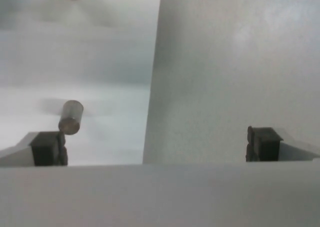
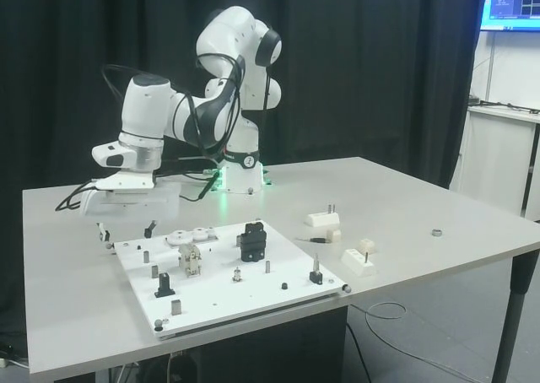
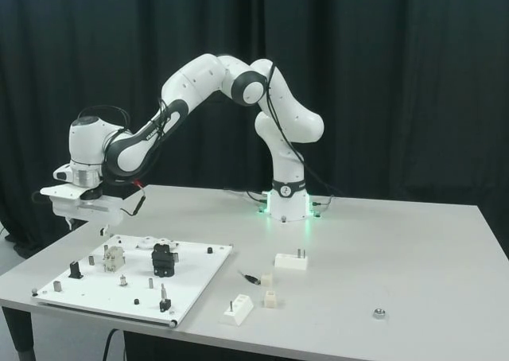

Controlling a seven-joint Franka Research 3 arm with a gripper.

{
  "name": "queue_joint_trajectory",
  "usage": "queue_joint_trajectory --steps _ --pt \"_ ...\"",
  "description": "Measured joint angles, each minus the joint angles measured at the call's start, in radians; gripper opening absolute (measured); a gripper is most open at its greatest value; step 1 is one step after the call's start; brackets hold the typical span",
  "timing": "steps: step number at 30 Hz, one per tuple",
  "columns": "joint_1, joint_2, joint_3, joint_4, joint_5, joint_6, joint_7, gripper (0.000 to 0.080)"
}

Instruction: Pick square peg 1.

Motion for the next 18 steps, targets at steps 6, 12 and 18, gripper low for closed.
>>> queue_joint_trajectory --steps 6,12,18 --pt "0.006 -0.021 0.0 0.014 0.007 -0.044 0.0 0.08" --pt "0.016 -0.06 0.0 0.025 0.018 -0.101 0.021 0.08" --pt "0.034 -0.111 0.0 0.028 0.025 -0.155 0.076 0.08"
